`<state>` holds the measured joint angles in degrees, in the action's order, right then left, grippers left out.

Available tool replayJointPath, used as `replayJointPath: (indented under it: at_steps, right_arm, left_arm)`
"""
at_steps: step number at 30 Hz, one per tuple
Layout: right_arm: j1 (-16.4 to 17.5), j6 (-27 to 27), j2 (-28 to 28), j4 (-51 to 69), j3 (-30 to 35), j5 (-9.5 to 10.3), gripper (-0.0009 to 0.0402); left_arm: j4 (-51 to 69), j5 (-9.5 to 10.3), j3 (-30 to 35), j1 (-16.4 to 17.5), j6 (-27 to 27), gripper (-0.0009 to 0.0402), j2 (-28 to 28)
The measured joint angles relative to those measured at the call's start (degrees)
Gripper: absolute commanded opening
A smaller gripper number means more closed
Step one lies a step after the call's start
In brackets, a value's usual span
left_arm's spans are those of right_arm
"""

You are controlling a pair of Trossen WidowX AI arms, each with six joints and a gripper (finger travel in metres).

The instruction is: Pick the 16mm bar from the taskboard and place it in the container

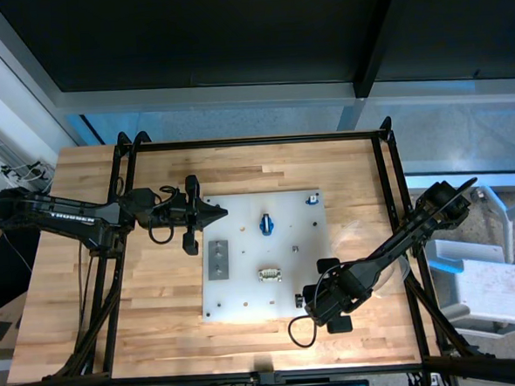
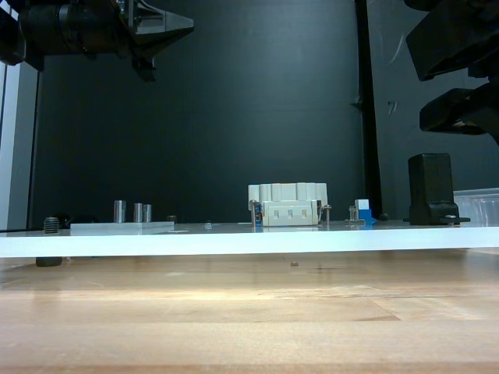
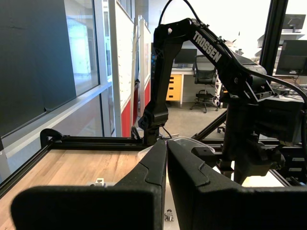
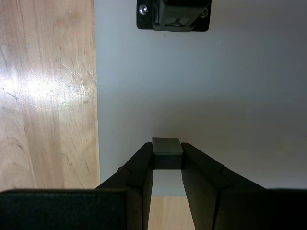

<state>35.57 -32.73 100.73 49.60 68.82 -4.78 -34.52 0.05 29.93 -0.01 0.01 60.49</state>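
Wooden planks make up the table (image 1: 159, 295), fenced by a black frame, with dark panels and glass beyond it. On the wood lies the white taskboard (image 1: 245, 281), carrying a grey metal block (image 1: 218, 258), a blue knob (image 1: 266, 224) and a pale connector (image 2: 288, 204).

At the board's near right corner the right gripper (image 4: 167, 155) points straight down. Its two dark fingers are clamped on the 16mm bar (image 4: 167, 146), a small grey piece seen end-on and pinched between the fingertips. Directly under the bar is bare white board. The board's edge and the wood run close along one side of the fingers, and wood also shows behind the tips. Ahead of the fingertips, well apart from them, a black fitting (image 4: 173, 14) is screwed to the board. In the low view the same fitting stands up on the plate, with black arm parts hanging above it.

Beside this gripper, off the board's right edge and partly under the right arm, sits the container (image 1: 389, 277). It is a clear tub resting on the wood, and the bar is not in it.

Held high off the board above its far left corner, the left gripper (image 3: 166, 143) lies level and aims across at the right arm. Its fingers are pressed together on nothing.
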Motion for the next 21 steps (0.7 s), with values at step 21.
replayJointPath:
  at_steps: [21]
  right_arm:
    - [-0.1,0.0,-3.2,0.9,0.0,-0.09,0.0029]
  left_arm:
    - [0.0,0.0,0.0,0.0,0.0,0.0,0.0]
